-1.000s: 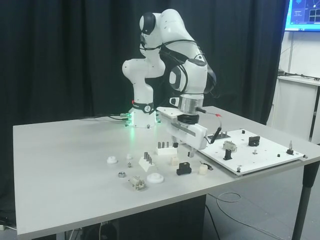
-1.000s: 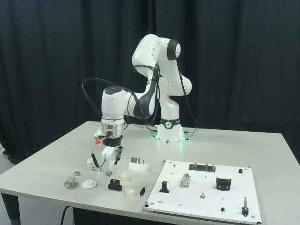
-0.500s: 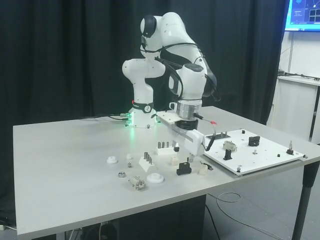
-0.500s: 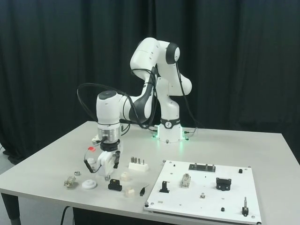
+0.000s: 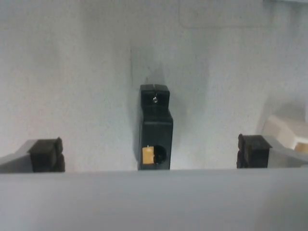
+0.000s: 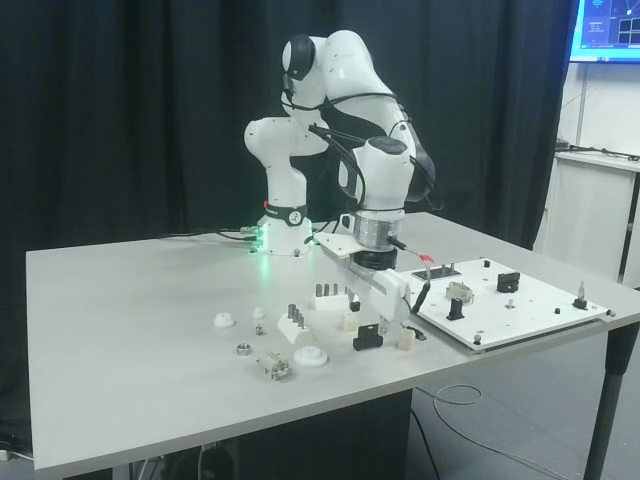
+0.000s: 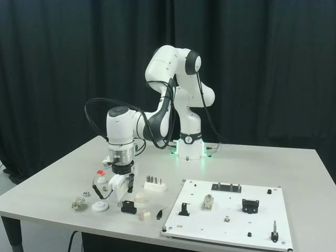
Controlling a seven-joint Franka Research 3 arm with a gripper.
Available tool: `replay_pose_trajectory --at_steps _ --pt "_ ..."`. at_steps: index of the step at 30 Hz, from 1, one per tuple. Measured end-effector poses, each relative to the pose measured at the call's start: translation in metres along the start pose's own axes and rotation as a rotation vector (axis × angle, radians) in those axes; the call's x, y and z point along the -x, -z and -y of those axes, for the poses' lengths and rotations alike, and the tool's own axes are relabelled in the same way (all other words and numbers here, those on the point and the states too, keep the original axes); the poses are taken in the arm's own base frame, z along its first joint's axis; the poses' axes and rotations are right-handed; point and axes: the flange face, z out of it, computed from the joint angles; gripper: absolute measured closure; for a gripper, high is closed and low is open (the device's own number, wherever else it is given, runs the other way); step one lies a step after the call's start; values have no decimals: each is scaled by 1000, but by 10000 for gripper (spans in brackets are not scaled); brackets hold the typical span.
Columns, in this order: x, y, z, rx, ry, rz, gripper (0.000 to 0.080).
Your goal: Pick D-SUB.
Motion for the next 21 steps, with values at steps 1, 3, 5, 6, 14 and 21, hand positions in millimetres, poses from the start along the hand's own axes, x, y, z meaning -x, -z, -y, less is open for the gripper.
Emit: replay_pose_trajectory --at_steps 1,3,5,6,14,21 --pt "0 -1 0 1 -1 1 3" --pt "1 -2 0 5 -4 3 3" --pt "2 -3 -1 7 -5 4 3" --pt "2 -4 -1 8 -5 4 3" --pt "4 -9 -3 16 -8 7 3" --pt "5 -15 -3 12 -12 12 3"
